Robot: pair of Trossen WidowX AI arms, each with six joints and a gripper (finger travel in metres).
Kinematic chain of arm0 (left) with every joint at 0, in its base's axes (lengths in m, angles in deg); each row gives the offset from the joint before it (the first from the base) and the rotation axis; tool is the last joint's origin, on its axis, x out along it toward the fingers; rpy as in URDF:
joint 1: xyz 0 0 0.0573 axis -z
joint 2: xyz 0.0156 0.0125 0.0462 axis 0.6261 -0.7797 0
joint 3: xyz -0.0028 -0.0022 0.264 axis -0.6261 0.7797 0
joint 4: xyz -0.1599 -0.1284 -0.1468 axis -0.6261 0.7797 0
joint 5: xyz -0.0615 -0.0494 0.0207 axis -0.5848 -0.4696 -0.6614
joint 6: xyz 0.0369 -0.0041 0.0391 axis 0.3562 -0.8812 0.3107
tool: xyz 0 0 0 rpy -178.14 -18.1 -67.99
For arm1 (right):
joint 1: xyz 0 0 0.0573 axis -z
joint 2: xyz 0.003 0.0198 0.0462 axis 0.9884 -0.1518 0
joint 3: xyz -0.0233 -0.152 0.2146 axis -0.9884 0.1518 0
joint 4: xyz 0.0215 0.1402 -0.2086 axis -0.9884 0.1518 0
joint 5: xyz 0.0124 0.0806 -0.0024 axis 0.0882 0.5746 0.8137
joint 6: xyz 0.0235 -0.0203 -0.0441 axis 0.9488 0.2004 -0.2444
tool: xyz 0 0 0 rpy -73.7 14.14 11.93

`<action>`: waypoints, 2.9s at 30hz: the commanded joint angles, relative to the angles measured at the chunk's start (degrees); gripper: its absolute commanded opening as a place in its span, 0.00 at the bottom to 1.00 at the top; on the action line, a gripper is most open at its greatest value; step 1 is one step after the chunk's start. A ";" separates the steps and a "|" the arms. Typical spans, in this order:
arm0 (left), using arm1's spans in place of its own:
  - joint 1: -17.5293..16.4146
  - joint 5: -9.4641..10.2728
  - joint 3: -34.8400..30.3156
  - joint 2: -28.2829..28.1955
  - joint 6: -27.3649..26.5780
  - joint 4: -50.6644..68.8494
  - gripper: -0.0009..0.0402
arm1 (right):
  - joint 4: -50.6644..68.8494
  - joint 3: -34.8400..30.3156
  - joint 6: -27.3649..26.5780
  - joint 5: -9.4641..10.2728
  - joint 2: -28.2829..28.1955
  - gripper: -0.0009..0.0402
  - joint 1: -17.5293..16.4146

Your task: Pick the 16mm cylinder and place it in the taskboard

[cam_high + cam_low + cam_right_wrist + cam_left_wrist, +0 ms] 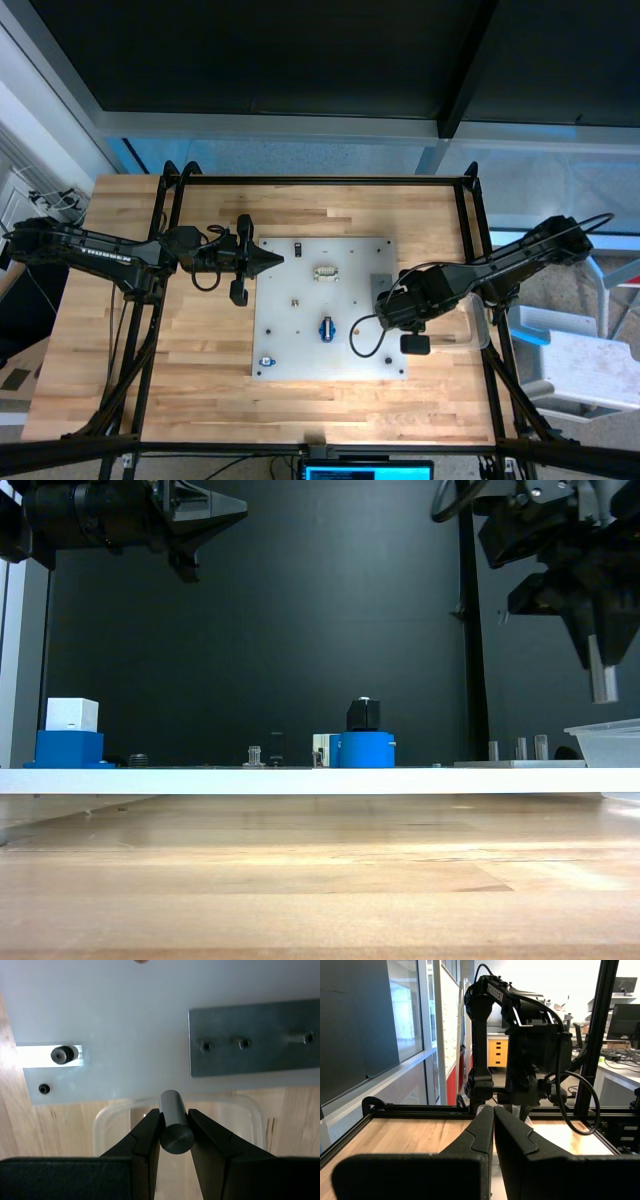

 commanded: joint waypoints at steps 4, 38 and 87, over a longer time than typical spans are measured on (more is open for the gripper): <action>0.00 -0.02 0.00 0.00 0.02 0.00 0.02 | -0.83 -2.99 -1.77 0.02 -3.52 0.06 1.16; 0.00 -0.02 0.00 0.00 0.02 0.00 0.02 | -3.72 -16.06 -5.51 1.84 -18.93 0.06 4.24; -0.02 0.00 0.00 0.00 0.02 0.00 0.02 | -7.98 -16.04 -6.62 2.03 -22.56 0.06 4.31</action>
